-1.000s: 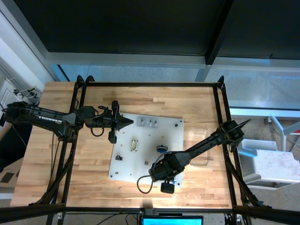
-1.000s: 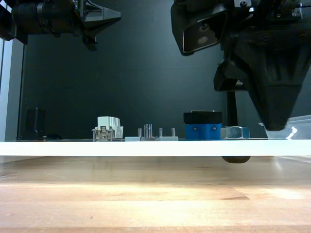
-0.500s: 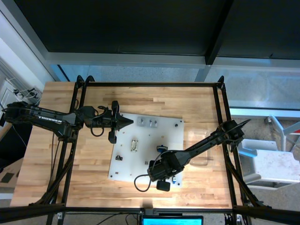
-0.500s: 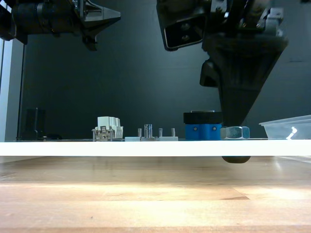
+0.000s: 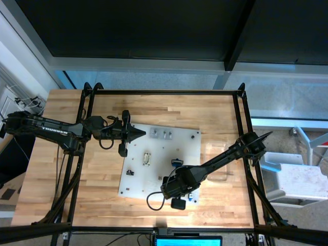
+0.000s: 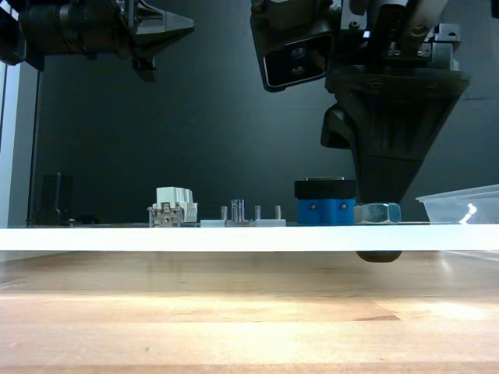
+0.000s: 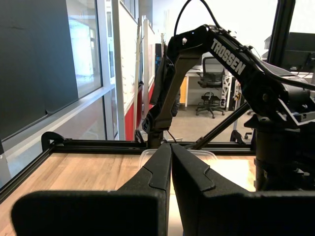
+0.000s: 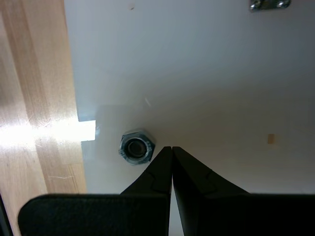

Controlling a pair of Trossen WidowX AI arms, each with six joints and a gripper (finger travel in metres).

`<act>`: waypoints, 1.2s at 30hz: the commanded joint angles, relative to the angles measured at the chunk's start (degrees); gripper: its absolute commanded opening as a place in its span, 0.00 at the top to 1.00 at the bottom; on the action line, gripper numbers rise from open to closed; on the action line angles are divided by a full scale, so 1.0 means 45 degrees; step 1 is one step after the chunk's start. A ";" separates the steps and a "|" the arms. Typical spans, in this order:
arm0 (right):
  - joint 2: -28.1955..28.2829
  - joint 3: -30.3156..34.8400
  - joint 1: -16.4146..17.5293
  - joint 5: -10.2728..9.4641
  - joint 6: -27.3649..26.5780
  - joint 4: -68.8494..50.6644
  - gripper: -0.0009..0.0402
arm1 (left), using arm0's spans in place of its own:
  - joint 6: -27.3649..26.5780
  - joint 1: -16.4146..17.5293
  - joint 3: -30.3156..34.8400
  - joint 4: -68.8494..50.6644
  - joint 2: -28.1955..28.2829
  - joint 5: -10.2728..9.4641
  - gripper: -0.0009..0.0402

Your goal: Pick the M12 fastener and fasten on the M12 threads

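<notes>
Right gripper (image 8: 172, 147) pressed together on nothing, just beside the silver M12 nut (image 8: 137, 146).
The nut lies flat on the white board (image 8: 206, 73) near its near right edge; whether it is on its stud I cannot tell. The left gripper (image 7: 171, 145), fingers likewise pressed together and empty, hangs high over the board's far left edge.

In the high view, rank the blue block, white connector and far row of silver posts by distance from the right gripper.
1. Blue block, just beyond the right gripper at the board near edge.
2. White connector, mid-board, leftward.
3. Silver posts, far edge, near the left gripper.
</notes>
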 commanded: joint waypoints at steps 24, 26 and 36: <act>-0.0321 0.0019 0.0049 -0.1107 0.0010 -0.0277 0.98 | 0.0005 0.0000 0.0000 0.0005 0.0005 0.0005 0.98; -0.0321 0.0019 0.0044 -0.0374 0.0189 -0.0267 0.98 | 0.0005 0.0000 0.0000 0.0005 0.0005 0.0005 0.98; -0.0087 0.0005 0.0024 0.0194 0.0223 0.0136 0.98 | 0.0005 0.0000 0.0000 0.0005 0.0005 0.0005 0.98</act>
